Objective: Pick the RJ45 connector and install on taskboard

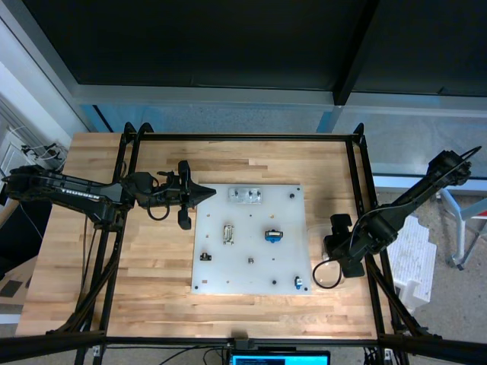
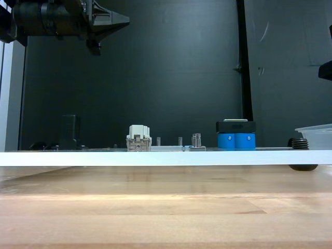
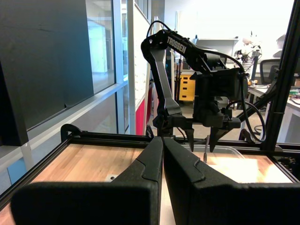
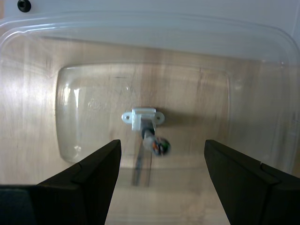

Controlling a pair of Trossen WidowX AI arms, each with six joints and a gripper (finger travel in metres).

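Note:
The RJ45 connector (image 4: 143, 119), a small pale plug with a short cable stub, lies on the floor of a clear plastic tray (image 4: 262, 61). My right gripper (image 4: 161, 146) hangs open straight above it, a finger on each side, touching nothing. From above, the right gripper (image 1: 335, 242) sits just right of the white taskboard (image 1: 228, 268). My left gripper (image 1: 211, 194) is shut and empty, held high beside the board's far-left corner, pointing right. It also shows as the left gripper (image 3: 162, 140) and the left gripper (image 2: 118, 21).
The taskboard (image 2: 155, 158) carries a blue-and-black block (image 2: 236, 135), a whitish-grey socket (image 2: 138, 139) and small metal fittings (image 1: 247, 196). The tray (image 2: 316, 136) stands off the board's right edge. A black frame (image 1: 358, 190) runs around the table.

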